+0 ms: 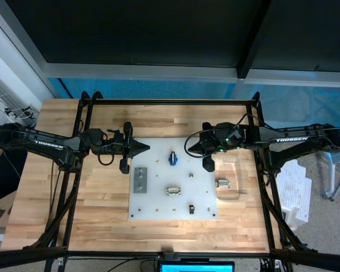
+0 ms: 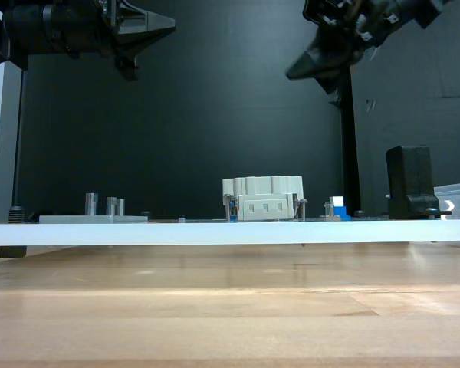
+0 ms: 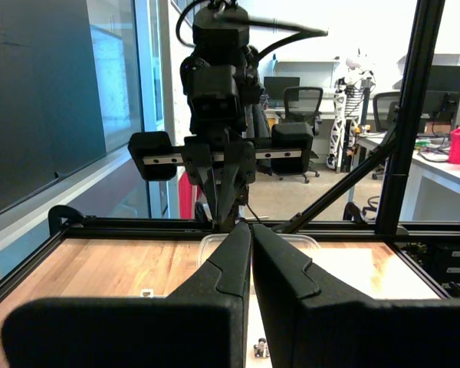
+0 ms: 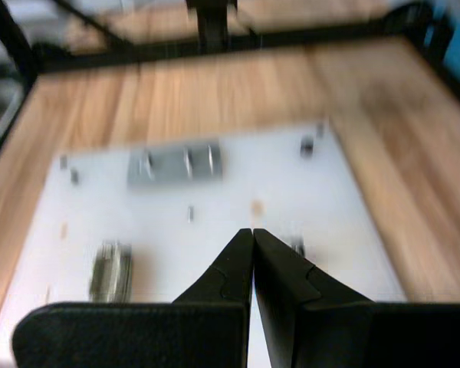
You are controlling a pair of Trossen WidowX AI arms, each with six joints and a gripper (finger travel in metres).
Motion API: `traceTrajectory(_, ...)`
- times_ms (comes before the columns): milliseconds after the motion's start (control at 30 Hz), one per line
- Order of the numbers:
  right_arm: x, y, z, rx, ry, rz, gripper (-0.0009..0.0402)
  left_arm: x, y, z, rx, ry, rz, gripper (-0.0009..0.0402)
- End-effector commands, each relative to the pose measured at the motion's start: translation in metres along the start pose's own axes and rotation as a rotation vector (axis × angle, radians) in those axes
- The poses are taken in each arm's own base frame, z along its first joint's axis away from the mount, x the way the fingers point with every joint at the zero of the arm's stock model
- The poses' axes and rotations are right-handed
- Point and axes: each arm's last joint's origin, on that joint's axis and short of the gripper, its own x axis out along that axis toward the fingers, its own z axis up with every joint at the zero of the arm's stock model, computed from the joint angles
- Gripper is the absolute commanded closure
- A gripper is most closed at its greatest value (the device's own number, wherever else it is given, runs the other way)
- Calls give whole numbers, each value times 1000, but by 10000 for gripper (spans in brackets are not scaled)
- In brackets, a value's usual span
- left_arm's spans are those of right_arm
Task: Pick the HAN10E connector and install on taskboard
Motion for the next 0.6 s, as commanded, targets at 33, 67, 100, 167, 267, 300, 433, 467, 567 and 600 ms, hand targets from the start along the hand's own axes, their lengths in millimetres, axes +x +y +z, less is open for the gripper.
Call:
traceTrajectory(33,-11,5,1,-9,130,3,393,0,0,0,0,0,0,392)
traceTrajectory(67,-15,6,2,-9,166,4,393,0,0,0,0,0,0,392)
traceTrajectory(100,-19,8,3,-9,198,7,393,0,0,0,0,0,0,392)
traceTrajectory(167,-28,10,4,-7,258,7,393,0,0,0,0,0,0,392)
traceTrajectory(267,-38,13,6,18,329,2,393,0,0,0,0,0,0,392)
traceTrajectory(300,-41,14,6,21,352,2,393,0,0,0,0,0,0,392)
traceTrajectory(433,-51,20,5,25,434,5,393,0,0,0,0,0,0,392)
traceTrajectory(467,-53,22,5,28,449,6,393,0,0,0,0,0,0,392)
traceTrajectory(567,-59,27,3,30,493,9,393,0,0,0,0,0,0,392)
traceTrajectory(600,-61,29,3,34,508,4,393,0,0,0,0,0,0,392)
